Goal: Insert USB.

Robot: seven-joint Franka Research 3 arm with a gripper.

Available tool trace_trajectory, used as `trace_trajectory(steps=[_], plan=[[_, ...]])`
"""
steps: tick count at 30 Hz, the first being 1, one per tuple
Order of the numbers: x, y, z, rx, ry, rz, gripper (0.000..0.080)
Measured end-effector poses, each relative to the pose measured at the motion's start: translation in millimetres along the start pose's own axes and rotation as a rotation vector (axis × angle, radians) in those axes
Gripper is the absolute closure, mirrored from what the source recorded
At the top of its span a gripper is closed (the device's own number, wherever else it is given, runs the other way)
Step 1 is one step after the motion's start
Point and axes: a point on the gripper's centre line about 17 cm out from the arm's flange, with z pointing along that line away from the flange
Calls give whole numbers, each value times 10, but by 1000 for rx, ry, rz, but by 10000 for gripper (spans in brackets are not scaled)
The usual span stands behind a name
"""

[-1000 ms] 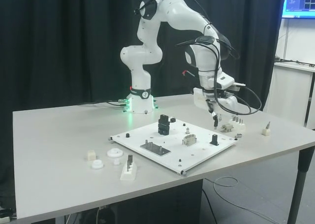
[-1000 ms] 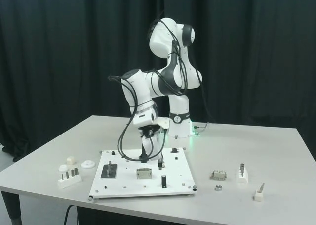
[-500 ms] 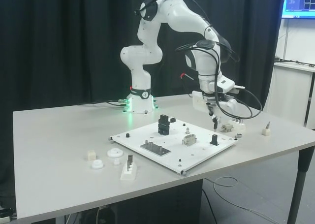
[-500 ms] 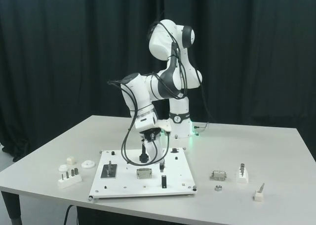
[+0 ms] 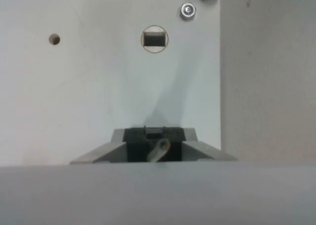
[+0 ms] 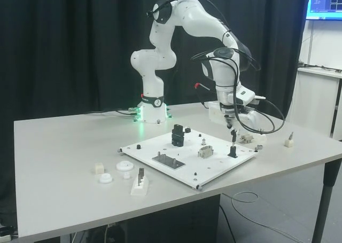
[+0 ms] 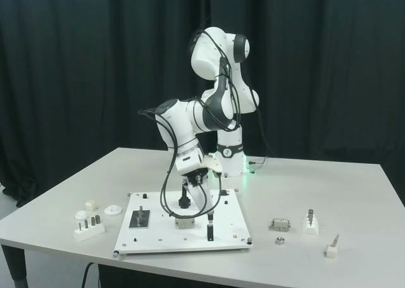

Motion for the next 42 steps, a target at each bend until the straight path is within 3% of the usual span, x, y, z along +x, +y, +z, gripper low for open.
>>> trace_trajectory(steps=[23, 42], plan=[[-2, -41, 63, 14, 12, 6, 738], [-26, 0, 56, -3, 8, 13, 738]])
